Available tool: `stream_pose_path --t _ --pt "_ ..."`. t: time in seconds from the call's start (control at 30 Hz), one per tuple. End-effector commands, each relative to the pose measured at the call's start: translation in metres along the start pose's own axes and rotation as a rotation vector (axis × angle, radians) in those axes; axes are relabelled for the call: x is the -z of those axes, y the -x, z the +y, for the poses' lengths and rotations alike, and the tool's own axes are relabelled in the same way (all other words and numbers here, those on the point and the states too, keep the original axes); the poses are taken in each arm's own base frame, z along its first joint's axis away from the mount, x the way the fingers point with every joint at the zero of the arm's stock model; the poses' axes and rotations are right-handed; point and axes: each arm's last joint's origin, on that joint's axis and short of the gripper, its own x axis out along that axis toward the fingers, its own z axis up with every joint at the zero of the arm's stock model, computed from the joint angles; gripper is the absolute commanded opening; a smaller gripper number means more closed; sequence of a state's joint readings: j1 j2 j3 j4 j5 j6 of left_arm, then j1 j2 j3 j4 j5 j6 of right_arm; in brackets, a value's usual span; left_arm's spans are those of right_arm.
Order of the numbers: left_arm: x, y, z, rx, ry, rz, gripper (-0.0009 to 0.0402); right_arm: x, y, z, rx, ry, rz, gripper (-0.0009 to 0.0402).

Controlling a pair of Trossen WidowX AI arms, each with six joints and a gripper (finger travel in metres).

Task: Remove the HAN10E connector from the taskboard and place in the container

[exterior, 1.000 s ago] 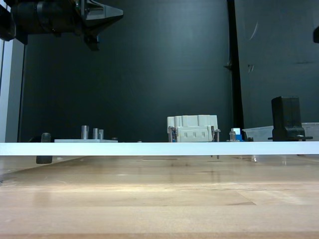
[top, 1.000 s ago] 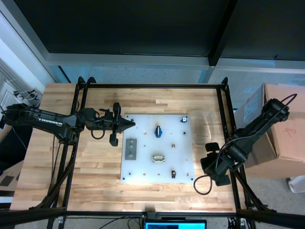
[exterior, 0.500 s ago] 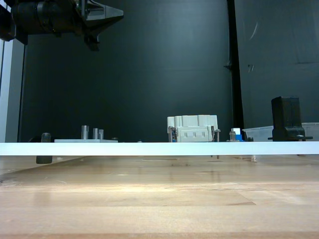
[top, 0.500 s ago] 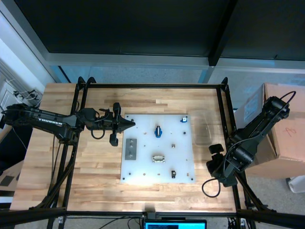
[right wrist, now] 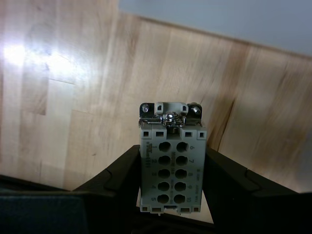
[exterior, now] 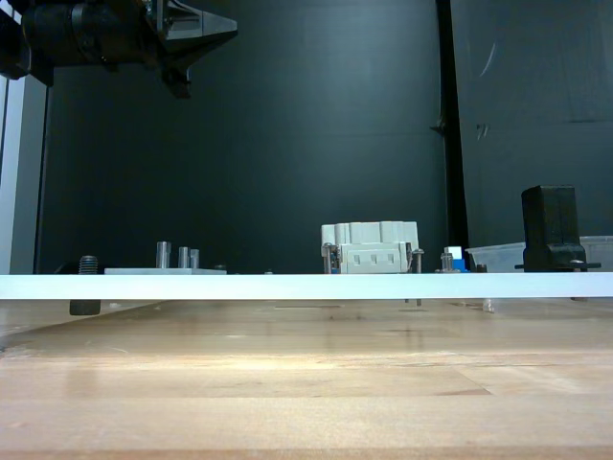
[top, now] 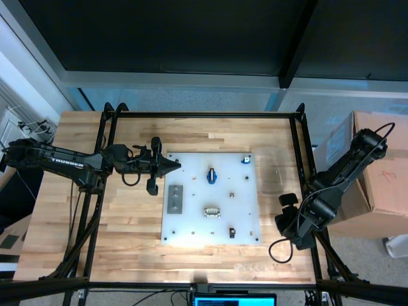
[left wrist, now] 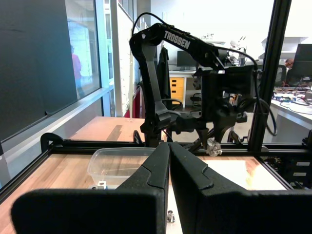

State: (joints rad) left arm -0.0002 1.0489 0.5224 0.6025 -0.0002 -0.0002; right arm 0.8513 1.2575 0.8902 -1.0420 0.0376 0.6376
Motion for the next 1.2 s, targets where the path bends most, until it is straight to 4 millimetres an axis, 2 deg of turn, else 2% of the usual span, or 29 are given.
stream_pose_path --t 0.03,0.3,0.47,0.8,1.0,1.2 --pt "0.000 0.000 0.000 0.000 0.000 0.000 0.0000 0.002 -0.009 -0.001 -0.002 -0.013 -0.002 0.0094" --pt "0.000 0.000 0.000 0.000 0.000 0.000 0.0000 0.007 -0.032 -0.004 -0.025 -0.020 -0.028 0.0162" --pt "0.000 0.000 0.000 0.000 0.000 0.000 0.0000 0.008 -0.033 -0.004 -0.023 -0.090 -0.023 0.0198" --pt "0.000 0.000 0.000 0.000 0.000 0.000 0.0000 0.008 -0.033 -0.003 -0.032 -0.090 -0.018 0.0289" --pt "0.000 0.000 0.000 0.000 0.000 0.000 0.0000 0.008 -0.032 -0.003 -0.034 -0.096 -0.019 0.0300" --pt "0.000 0.000 0.000 0.000 0.000 0.000 0.0000 0.002 -0.022 0.001 -0.050 -0.098 -0.043 0.0298"
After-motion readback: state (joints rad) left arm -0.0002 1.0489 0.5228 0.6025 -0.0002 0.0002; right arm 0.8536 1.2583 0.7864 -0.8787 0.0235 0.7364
